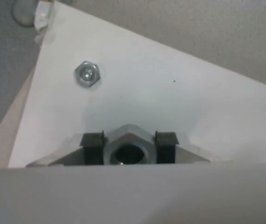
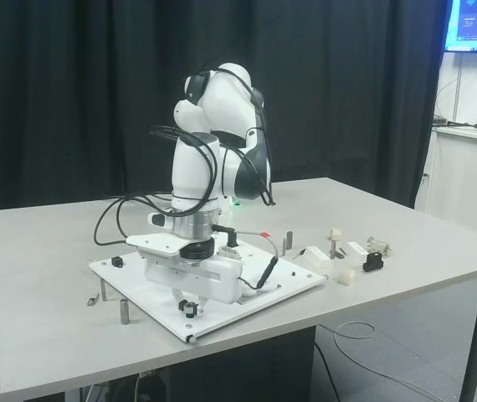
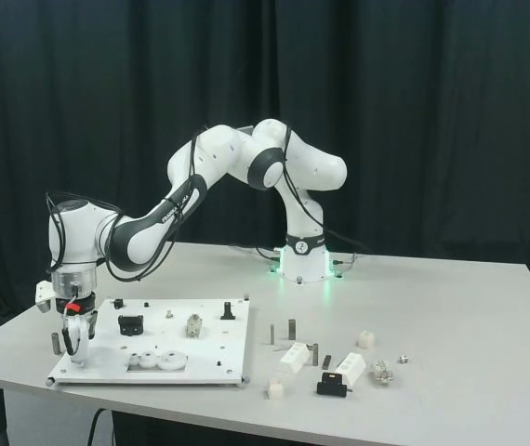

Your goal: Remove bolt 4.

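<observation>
A white seven-jointed robot arm (image 3: 200,177) stands bolted near the far edge of a grey table (image 3: 451,316) and reaches down to a flat white rectangular board (image 3: 205,358) that lies on the table. Its two-fingered gripper (image 1: 129,148) hangs over one corner of that board, close to the board's edge, and points straight down. Seen from the wrist, the two black finger pads (image 1: 91,148) sit one on each side of a large grey metal hexagonal bolt head (image 1: 128,148), pressed against two of its opposite flat faces, so the gripper is clenched on this bolt. The bolt head has a dark round hollow in its middle, and it stands on the white board surface. A smaller grey metal hexagonal nut or bolt head (image 1: 87,73) lies fixed in the board near the same corner, apart from the gripped one. From the room, the gripper (image 3: 72,342) is seen low over the board's corner, with black cables looping along the forearm above it. Further along the board sit two white round gear-like discs (image 3: 156,360) near its front edge, a small black block (image 3: 131,323) and another small black upright part (image 3: 229,311) towards its back edge. Off the board, on the bare table beside it, lie several small white blocks (image 3: 293,357), a black clip-like part (image 3: 331,386) and a few short grey upright pins (image 3: 292,330), well apart from the gripper.
</observation>
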`<state>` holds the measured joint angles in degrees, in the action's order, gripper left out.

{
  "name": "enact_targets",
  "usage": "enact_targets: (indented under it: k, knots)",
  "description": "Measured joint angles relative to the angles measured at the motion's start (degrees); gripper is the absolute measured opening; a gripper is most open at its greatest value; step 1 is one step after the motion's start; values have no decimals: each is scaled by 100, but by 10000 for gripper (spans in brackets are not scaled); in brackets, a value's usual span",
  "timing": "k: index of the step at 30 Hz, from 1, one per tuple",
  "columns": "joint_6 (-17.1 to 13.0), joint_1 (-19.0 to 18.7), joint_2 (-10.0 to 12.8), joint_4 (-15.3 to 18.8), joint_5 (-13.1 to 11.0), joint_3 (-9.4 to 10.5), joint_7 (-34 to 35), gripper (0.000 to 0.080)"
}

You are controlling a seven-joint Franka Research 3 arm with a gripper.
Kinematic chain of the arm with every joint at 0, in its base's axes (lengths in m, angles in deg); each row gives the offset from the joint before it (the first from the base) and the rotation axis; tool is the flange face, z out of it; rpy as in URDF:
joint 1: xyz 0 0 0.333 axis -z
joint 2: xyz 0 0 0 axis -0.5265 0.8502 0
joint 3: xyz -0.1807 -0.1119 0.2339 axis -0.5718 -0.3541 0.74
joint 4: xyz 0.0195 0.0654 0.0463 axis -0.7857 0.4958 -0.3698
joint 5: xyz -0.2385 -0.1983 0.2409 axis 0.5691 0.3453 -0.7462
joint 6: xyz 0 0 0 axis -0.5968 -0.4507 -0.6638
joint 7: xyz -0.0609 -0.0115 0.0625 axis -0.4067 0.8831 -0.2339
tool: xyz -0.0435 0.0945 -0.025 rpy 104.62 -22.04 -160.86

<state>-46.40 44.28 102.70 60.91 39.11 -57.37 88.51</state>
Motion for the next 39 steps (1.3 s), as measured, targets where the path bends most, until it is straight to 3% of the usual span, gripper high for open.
enact_targets:
  k: [17, 39]
  knots:
    - [29, 16, -2, -2, -52, 0, -1091, 229]
    - [66, 48, -2, -13, -151, 1, -3888, 229]
